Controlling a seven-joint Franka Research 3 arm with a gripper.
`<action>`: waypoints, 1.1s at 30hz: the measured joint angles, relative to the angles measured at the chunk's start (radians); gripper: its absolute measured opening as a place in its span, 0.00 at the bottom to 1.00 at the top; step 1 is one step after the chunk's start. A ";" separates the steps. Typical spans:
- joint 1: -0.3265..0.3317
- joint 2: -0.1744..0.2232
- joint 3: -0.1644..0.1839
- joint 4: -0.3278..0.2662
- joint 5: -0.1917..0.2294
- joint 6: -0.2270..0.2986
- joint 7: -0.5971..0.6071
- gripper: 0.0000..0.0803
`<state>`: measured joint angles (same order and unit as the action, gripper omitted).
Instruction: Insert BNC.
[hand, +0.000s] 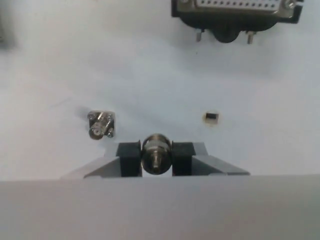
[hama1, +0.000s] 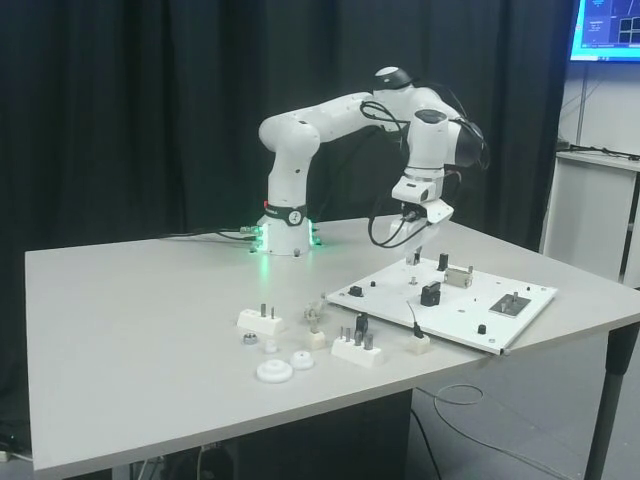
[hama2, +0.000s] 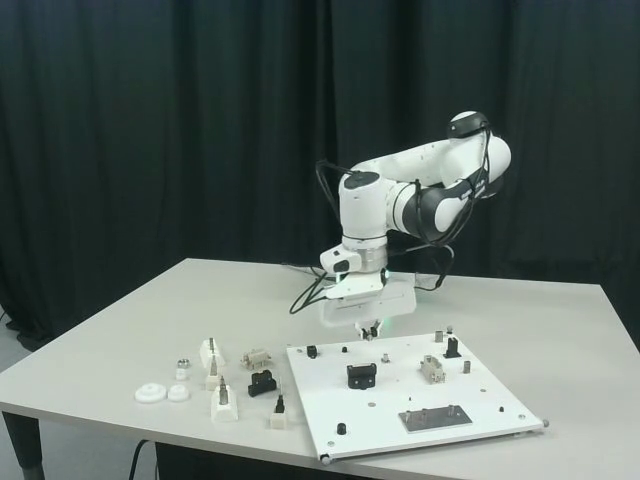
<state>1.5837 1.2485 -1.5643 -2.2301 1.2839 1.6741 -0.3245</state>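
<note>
BNC plug (hand: 156, 152) sits pinched between the two black fingertip pads of the gripper (hand: 156, 159), held upright with its open end pointing down at the white board (hand: 150, 75). That grip looks chosen so the plug's axis lines up with the direction of descent, which a straight push-on fit would call for. The plug is a short metal barrel with a ribbed collar and a round mouth, and the pads close on its sides, leaving the mouth free. Its likely mate, a small metal socket (hand: 101, 124) on a square flange with a screw at each corner, stands on the board just beside the plug but not under it, so the two are clearly apart and some sideways correction seems needed before lowering. A tiny black-and-white chip (hand: 211, 117) lies on the board on the plug's other side, and a black multi-pin connector (hand: 235, 17) is mounted farther off. In the room views the white arm (hama1: 330, 115) reaches from its base at the far side of the grey table (hama1: 130, 320) and hangs over the far edge of the board, with the gripper above it and not touching.
</note>
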 joint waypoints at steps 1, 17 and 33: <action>0.006 0.000 0.000 -0.004 0.000 0.004 0.000 0.16; 0.080 -0.003 0.036 -0.047 0.006 0.047 0.044 0.16; 0.144 -0.006 0.093 -0.095 0.045 0.127 0.071 0.16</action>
<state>1.7273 1.2429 -1.4711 -2.3253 1.3290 1.8015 -0.2536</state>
